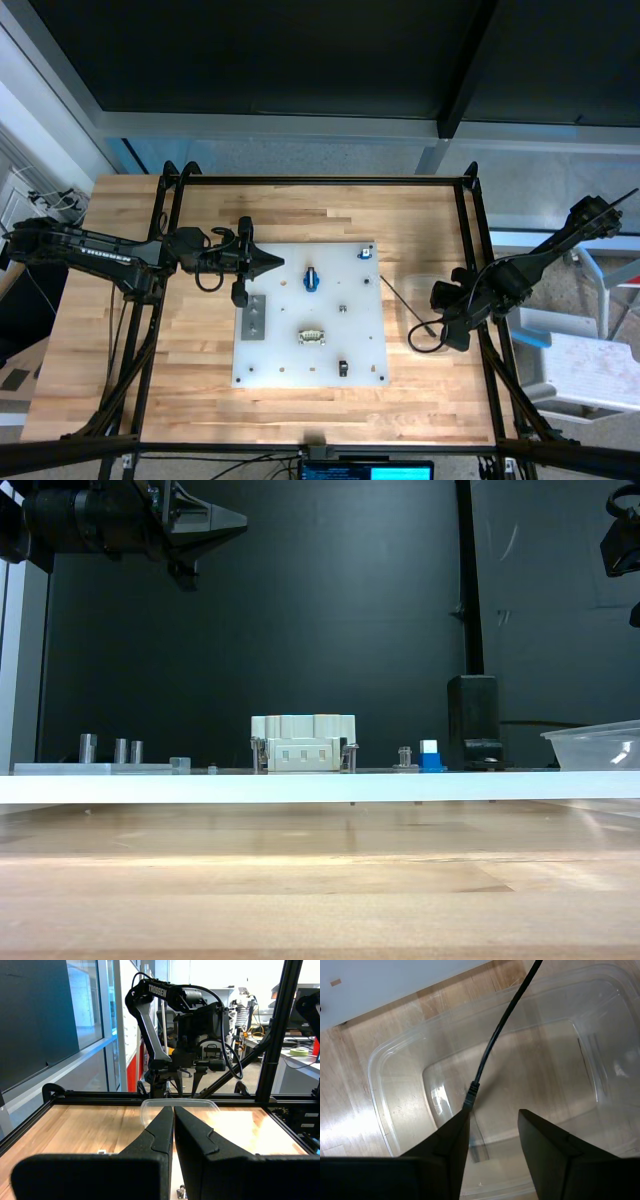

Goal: Remove the USB connector from the USB hub and place in the container

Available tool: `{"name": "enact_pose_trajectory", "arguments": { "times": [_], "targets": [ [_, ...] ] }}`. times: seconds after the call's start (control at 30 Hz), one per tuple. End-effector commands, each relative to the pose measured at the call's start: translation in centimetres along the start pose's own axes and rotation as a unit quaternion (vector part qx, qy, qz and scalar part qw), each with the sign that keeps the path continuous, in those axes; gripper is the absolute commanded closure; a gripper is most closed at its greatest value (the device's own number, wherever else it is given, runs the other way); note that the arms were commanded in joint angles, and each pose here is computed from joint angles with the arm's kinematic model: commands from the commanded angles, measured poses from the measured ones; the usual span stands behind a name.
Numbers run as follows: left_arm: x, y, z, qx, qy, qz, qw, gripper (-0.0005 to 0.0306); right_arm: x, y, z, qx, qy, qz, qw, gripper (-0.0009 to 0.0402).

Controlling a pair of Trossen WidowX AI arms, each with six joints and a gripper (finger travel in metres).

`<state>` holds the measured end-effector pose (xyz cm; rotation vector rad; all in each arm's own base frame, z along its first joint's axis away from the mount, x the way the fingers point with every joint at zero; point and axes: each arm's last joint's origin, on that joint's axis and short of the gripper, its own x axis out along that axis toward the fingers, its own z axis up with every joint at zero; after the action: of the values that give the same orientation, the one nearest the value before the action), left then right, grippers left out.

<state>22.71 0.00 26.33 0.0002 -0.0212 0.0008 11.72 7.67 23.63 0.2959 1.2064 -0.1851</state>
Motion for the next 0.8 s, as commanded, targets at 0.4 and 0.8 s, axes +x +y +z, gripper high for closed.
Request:
{"name": "enact_pose_trajectory", "arguments": {
  "times": [0.4, 0.8],
  "targets": [
    [0.01, 0.01, -0.01, 0.0, 0.0, 0.0, 1.0, 0.03, -0.01, 0.03, -0.01, -0.002, 0.0, 0.0, 1.0, 0.0229],
    [0.01, 0.01, -0.01, 0.0, 0.0, 0.0, 1.0, 0.03, -0.01, 0.03, 0.0, -0.002, 0.0, 0.0, 1.0, 0.0229]
  ]
}}
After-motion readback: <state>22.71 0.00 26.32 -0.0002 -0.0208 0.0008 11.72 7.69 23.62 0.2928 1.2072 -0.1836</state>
